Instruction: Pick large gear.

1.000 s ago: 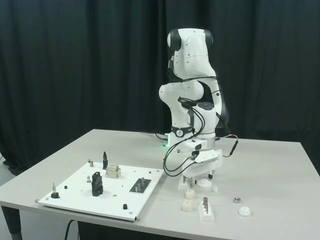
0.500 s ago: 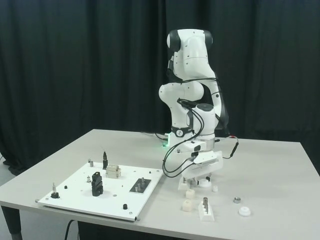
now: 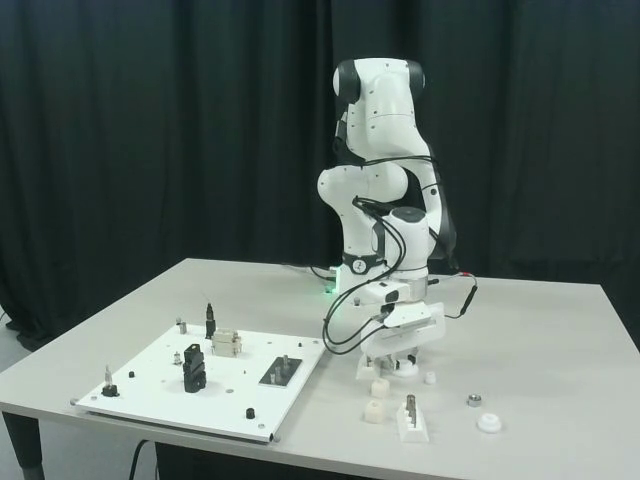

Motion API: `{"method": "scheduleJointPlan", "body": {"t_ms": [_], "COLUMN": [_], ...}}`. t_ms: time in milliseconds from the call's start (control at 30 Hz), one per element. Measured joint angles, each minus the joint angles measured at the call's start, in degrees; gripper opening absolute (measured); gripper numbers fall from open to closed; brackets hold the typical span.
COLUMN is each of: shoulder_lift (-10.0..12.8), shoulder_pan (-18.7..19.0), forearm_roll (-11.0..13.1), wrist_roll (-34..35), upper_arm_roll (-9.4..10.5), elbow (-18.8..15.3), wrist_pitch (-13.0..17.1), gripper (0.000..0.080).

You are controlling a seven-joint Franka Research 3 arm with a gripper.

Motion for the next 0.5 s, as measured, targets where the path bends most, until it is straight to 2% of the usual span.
{"method": "scheduleJointPlan", "body": {"t_ms": [267,500], "shoulder_lift": [-0.1,-0.8], "shoulder_pan": [0.0,0.0], "forearm_roll": [0.0,0.0], "wrist_roll": [1.0,1.6], "upper_arm_roll": [0.10,0.49], "elbow": [0.5,1.7], "wrist_pitch": [-0.8,-3.6], "gripper": [0.0332,0.0332]}}
